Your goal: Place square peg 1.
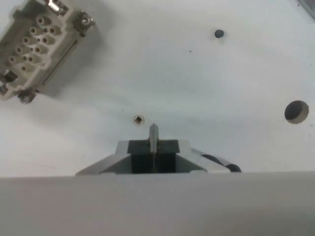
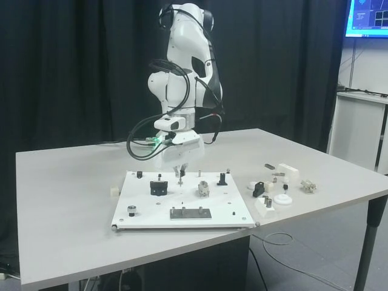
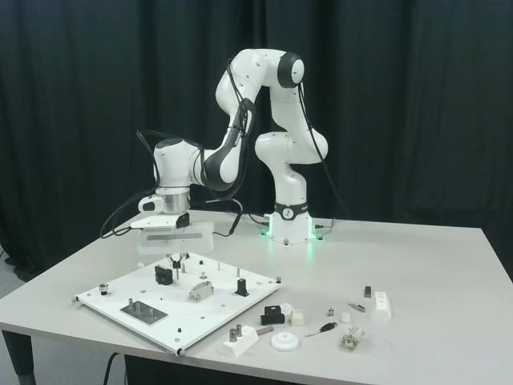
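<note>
One square peg (image 1: 153,136) stands clamped upright between the end effector (image 1: 153,147) fingers, hanging over the white board (image 2: 182,203). Small square hole (image 1: 139,119) sits just beside the peg tip, at 11 o'clock from it in the wrist view.

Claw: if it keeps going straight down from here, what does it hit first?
Probably the white assembly board, landing just beside the small square socket. The thin grey square peg held in the claw would touch first; depth unclear.

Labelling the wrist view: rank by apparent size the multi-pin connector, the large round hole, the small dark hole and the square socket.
1. multi-pin connector
2. large round hole
3. square socket and small dark hole look alike, so no ranking between them.
</note>
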Controlling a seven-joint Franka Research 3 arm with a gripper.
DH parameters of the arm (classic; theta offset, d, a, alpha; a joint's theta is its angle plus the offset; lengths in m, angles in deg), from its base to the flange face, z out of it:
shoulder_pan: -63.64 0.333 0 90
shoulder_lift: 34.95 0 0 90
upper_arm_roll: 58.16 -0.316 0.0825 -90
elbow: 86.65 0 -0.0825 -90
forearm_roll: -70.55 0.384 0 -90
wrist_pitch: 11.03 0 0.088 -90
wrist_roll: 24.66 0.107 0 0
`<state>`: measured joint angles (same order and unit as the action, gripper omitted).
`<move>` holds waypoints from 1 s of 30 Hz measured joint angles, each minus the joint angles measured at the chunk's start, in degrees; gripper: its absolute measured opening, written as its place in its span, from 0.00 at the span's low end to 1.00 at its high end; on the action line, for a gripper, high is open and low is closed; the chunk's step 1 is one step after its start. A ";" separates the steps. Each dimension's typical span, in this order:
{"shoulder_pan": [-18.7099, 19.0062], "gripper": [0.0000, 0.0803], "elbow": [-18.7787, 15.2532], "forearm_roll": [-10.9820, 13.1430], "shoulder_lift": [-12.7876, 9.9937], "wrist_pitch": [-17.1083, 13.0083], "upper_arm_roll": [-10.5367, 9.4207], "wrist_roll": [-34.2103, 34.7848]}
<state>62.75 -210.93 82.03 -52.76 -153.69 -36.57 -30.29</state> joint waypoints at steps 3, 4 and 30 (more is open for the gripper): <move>0.00 0.03 0.00 0.00 0.08 0.07 0.00 0.47; 0.00 0.03 0.00 0.00 0.10 0.08 0.01 0.58; 0.46 0.03 0.14 0.00 0.45 0.08 0.00 0.97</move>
<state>63.21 -210.79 82.03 -52.31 -153.60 -36.57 -29.32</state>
